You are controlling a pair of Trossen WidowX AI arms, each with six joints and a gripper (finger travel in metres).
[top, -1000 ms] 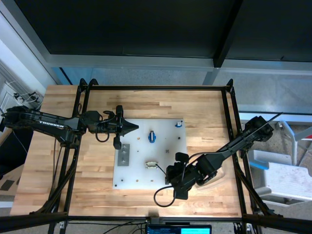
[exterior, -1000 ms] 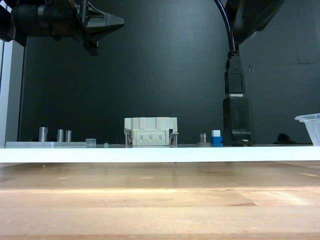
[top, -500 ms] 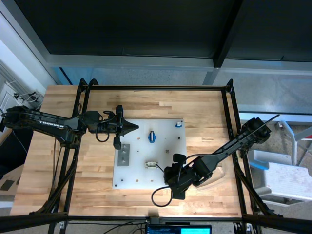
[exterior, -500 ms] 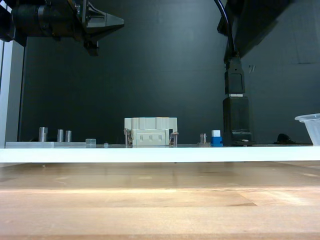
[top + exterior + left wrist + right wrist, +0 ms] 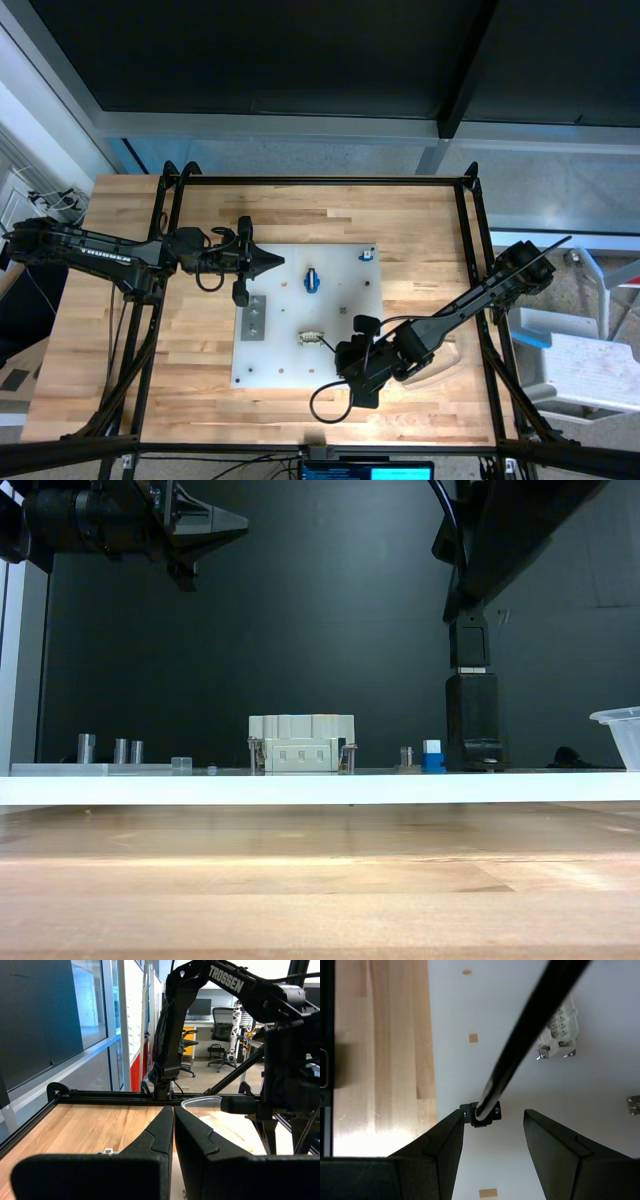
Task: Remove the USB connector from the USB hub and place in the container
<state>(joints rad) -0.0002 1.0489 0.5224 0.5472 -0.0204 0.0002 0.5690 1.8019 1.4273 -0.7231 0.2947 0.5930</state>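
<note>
Right gripper (image 5: 493, 1113): over the near right corner of the white board (image 5: 285, 352), fingers (image 5: 442, 1142) spread wide, one on each side of the plug with a gap at both.
USB connector (image 5: 469, 648): upright, seated in the USB hub (image 5: 473, 720) on the board's near right part.
Container (image 5: 622, 730): off the board, beside its right edge.
Left gripper (image 5: 173, 1125): raised above the board's far left corner, fingers pressed together, holding nothing.

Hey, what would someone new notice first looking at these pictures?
The right gripper hangs open directly above the USB connector, which stands upright in the USB hub on the near-right part of the white board. The left gripper sits shut, high over the board's far-left corner.
</note>
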